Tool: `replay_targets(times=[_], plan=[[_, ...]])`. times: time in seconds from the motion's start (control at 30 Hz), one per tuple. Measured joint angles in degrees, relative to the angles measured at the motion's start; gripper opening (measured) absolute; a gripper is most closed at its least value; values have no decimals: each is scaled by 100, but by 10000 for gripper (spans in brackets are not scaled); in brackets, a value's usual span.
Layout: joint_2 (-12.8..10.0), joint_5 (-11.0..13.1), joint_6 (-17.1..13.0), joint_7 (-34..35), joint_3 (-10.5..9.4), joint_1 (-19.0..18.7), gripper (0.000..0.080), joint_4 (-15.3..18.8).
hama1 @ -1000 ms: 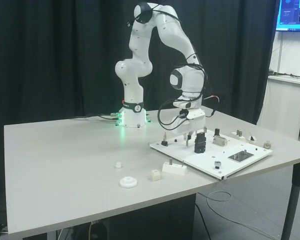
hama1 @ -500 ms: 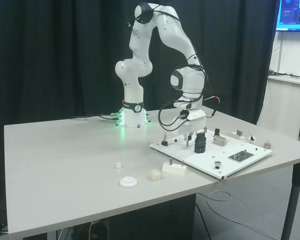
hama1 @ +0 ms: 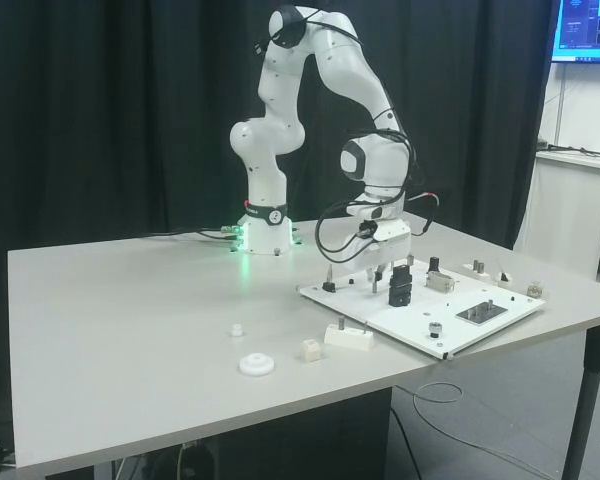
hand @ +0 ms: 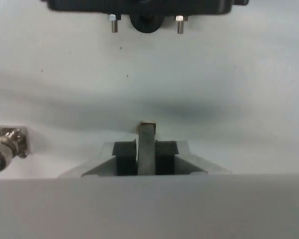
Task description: Insert square peg 2.
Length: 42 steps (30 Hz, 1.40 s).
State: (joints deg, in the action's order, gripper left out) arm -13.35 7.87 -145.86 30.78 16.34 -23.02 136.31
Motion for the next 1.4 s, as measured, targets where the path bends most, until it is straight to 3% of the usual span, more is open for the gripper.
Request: replay_targets(times=[1.0,1.03,1.2,1.23,1.4], plan=[[-48,-4,-9,-227,-14,1,75,-56],[-48,-4,-9,-227,-13,1,339,-63],[-44,-4,1,-227,-9,2,339,-118],[-42,-4,10,-227,-8,2,637,-134],[-10,-4,109,-227,-3,3,637,-207]])
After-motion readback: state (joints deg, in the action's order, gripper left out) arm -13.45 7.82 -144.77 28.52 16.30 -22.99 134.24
